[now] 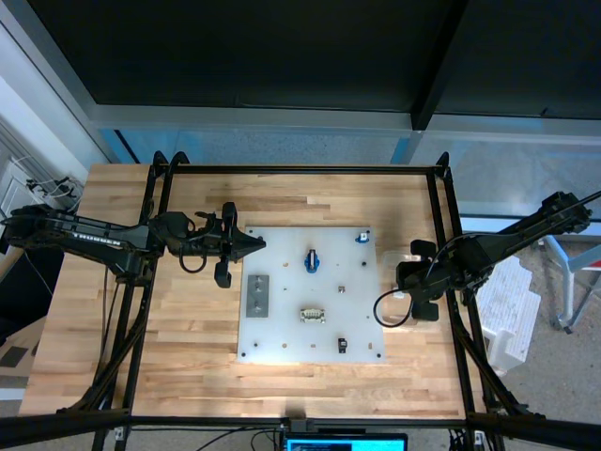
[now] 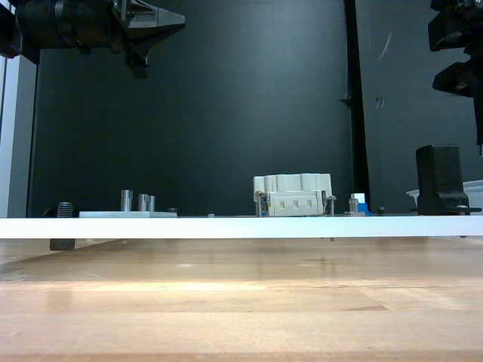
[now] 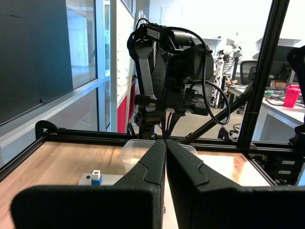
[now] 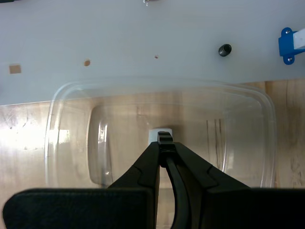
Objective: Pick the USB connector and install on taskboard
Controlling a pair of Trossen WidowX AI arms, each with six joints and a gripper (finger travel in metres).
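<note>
A tiny black USB connector (image 4: 165, 137) sits pinched between the tips of my right gripper (image 4: 164, 143), which is shut on it. This gripper (image 1: 409, 274) hangs over a clear plastic container (image 4: 52, 109) just off the right edge of the white taskboard (image 1: 282, 329). A small white cube (image 4: 155, 135) lies in the container under the fingertips. The left gripper (image 1: 254, 244) is shut and empty, held high over the board's left edge and pointing toward the right arm (image 3: 171, 71).
On the taskboard stand a grey metal block (image 1: 257, 294), a blue upright part (image 1: 312, 260), a beige multi-pin connector (image 1: 313, 315), a small black socket (image 1: 343, 346) and a small blue-and-white piece (image 1: 361, 237). A black frame (image 1: 300, 170) surrounds the wooden table.
</note>
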